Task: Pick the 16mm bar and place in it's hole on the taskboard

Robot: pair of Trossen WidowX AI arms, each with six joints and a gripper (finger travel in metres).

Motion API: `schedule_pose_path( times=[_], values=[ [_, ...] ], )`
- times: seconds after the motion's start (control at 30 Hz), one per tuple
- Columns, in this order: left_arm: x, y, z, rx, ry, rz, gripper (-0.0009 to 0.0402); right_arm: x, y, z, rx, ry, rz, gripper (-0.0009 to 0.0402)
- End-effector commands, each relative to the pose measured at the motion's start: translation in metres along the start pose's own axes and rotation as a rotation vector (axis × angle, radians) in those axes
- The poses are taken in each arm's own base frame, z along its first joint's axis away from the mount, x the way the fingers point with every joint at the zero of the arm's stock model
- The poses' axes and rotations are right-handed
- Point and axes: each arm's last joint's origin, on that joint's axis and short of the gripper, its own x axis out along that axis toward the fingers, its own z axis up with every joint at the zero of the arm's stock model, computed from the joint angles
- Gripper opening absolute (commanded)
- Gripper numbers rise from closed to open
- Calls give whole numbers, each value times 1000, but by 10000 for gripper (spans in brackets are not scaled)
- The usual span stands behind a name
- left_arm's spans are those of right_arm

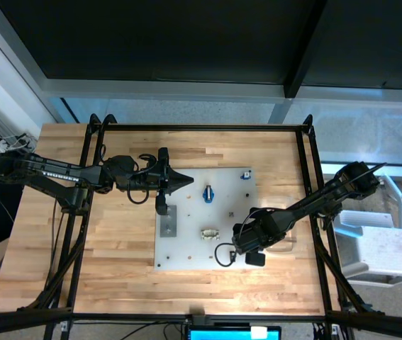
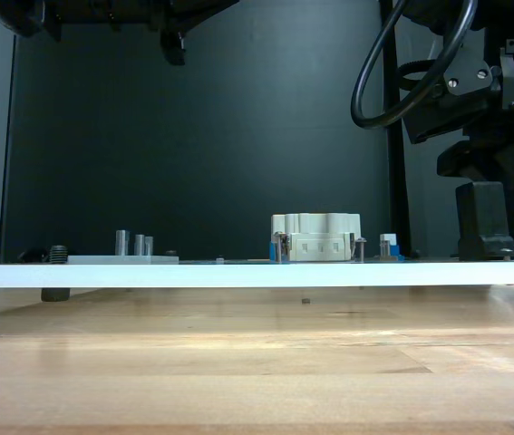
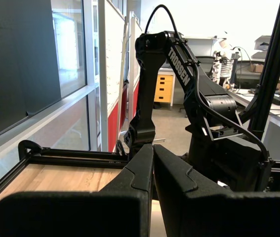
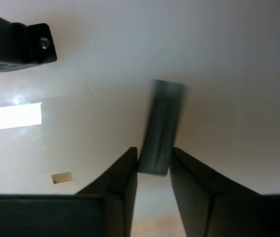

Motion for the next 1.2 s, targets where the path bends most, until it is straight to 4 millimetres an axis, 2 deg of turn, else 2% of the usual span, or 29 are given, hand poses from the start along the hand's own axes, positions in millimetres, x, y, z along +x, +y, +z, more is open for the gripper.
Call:
schedule_pose_path(
  times=[0.03, 0.17, 0.3, 0.43, 0.73, 0.93, 1.2],
  values=[
    [0, 0, 0, 0, 0, 0, 0, -1, 0, 0, 1, 1, 4, 34],
    [0, 0, 0, 0, 0, 0, 0, -4, -1, -2, -1, 3, 3, 0],
    [0, 0, 0, 0, 0, 0, 0, -10, -2, -3, -2, 1, 8, 6],
    [0, 0, 0, 0, 0, 0, 0, -25, -4, -4, -5, 13, 28, 8],
    [0, 0, 0, 0, 0, 0, 0, -84, -11, 1, -94, -22, 47, 1],
    [0, 0, 0, 0, 0, 0, 0, -128, -21, 11, -86, -69, 71, 1],
    [0, 0, 0, 0, 0, 0, 0, -174, -34, 26, -127, -134, 190, 0]
  ],
)
